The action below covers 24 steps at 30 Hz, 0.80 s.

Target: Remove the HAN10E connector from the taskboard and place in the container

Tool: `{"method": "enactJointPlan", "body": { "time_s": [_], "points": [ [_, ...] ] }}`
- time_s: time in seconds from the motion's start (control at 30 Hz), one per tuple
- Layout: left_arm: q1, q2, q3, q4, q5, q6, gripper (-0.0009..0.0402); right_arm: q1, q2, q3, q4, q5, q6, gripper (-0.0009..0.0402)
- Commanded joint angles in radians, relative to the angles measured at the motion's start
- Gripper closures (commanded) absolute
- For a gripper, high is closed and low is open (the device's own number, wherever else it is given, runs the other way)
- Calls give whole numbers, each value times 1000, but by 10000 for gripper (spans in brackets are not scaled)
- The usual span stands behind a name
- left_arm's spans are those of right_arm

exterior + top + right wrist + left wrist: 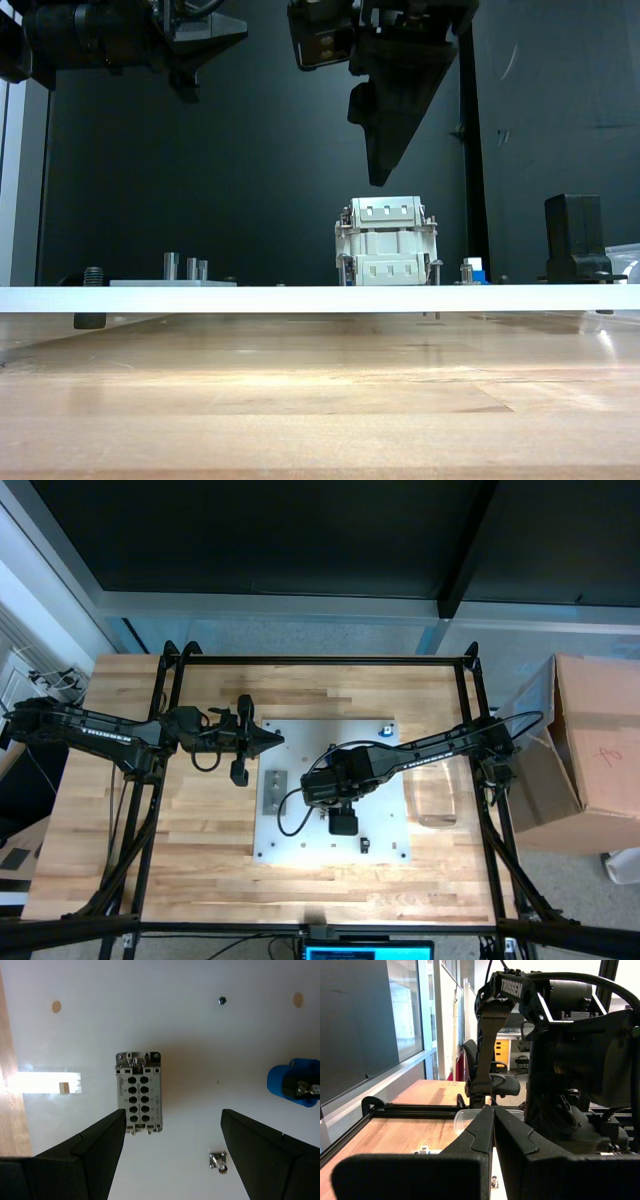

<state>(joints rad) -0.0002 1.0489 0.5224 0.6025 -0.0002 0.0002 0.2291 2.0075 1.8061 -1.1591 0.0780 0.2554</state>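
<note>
The grey HAN10E connector point(138, 1099) stands upright in its seat on the white taskboard point(200, 1035), its pin holes facing up. My right gripper point(172, 1116) hangs open above it, and the connector lies nearer one finger than the other. In the low view the connector point(387, 245) sits on the board, with the right gripper's fingers point(380, 130) clear above it. My left gripper point(272, 738) hovers high at the board's left edge, and its fingertips point(493, 1112) are pressed together on nothing. The clear container point(435, 800) rests on the table right of the board.
A blue part point(292, 1082) and a small metal fitting point(218, 1161) sit on the board near the connector. A grey block with pegs point(274, 788) is at the board's left, a black part point(575, 240) at its right. A cardboard box point(590, 750) stands beyond the table's right edge.
</note>
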Motion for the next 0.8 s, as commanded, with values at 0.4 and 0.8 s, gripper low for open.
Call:
{"method": "enactJointPlan", "body": {
  "time_s": [0.4,0.8],
  "points": [
    [0,0,0,0,0,0,393,1,64,-3,18,-2,-2,128],
    [0,0,0,0,0,0,393,3,76,-3,20,0,3,128]
  ]
}}
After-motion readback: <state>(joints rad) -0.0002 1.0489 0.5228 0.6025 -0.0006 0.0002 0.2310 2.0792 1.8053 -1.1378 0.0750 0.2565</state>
